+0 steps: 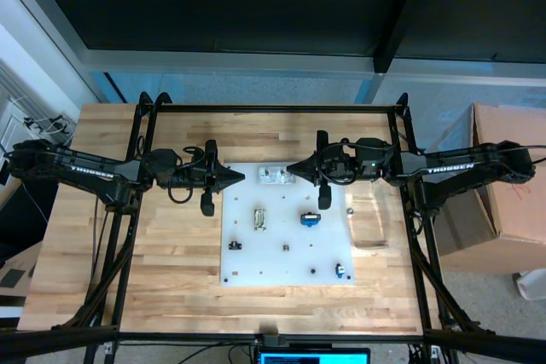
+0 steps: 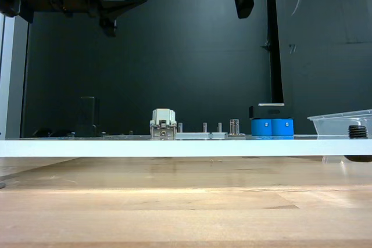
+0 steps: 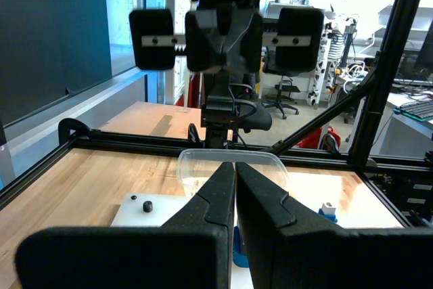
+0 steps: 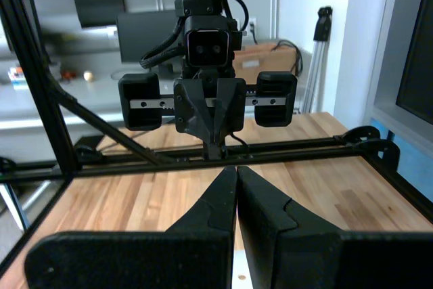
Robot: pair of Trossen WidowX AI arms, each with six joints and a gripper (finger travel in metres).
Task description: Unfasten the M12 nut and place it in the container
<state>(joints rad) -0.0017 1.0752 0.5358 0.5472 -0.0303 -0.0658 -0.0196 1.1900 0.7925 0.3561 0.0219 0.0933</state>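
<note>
M12 nut: a small silver piece clear of its seat, lying free at the right edge of the white board, just at the left rim of the clear container. Whether it rests inside the container or just beside the rim cannot be told. Black stud near the board's near right edge: bare, with its ribs showing in the low view.

Left tool: raised well above the bench over the board's far left part, pointing right; its fingers are closed together with nothing between them.

Right tool: raised at like height over the board's far edge, pointing left toward the left tool; its fingers are pressed together and empty. The two tool tips face each other, apart.
</note>
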